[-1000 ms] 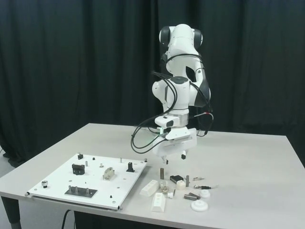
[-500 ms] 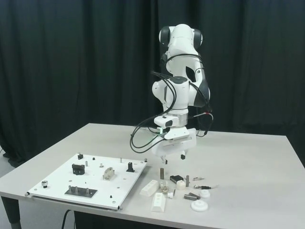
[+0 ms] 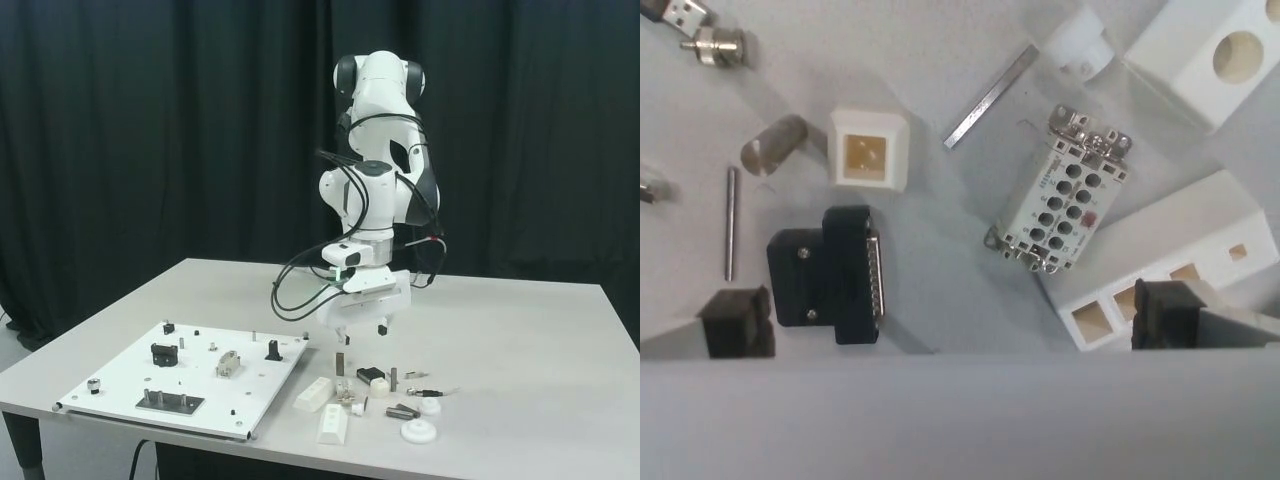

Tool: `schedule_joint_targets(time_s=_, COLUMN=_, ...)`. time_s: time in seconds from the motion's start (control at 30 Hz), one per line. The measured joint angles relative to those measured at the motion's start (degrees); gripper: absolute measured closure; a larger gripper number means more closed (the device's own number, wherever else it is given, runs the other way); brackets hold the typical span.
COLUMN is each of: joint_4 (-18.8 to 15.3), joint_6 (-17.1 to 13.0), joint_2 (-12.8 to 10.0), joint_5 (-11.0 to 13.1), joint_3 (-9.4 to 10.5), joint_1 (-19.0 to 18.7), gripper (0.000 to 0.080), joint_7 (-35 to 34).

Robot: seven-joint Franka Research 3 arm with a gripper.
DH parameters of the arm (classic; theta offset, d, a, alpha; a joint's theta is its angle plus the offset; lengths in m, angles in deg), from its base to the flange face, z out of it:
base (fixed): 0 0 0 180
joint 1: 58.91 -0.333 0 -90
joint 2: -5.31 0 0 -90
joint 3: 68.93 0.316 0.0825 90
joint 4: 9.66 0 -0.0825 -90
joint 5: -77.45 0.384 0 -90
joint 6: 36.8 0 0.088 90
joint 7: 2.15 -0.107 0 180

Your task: Remove round peg 2.

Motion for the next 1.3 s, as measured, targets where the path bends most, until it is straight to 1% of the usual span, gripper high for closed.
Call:
schedule_joint_targets(time_s=0.63, joint_4=0.0, joint_6=-0.65, joint_2=-0.35, joint_5=0.0, joint_3=0.0, joint_1=0.35, gripper=0.0003, joint_7=-0.01)
schedule_joint_targets(time_s=0.9, joint_4=0.01, joint_6=-0.88, joint_2=-0.35, joint_5=-0.13, joint_3=-0.05, joint_1=0.63, gripper=0.0003, joint_7=-1.04)
schedule_joint_targets(time_s=1.1, joint_4=0.02, joint_6=-0.89, joint_2=-0.35, joint_5=-1.46, joint_3=-0.11, joint_1=1.33, gripper=0.0003, joint_7=-2.07)
schedule_joint_targets(time_s=1.23, joint_4=0.02, joint_6=-0.6, joint_2=-0.35, joint_5=-3.04, joint_3=-0.15, joint_1=2.11, gripper=0.0003, joint_7=-2.98)
schedule_joint_targets(time_s=1.3, joint_4=0.02, joint_6=-0.25, joint_2=-0.35, joint_5=-4.33, joint_3=-0.16, joint_1=2.68, gripper=0.0003, joint_7=-3.64)
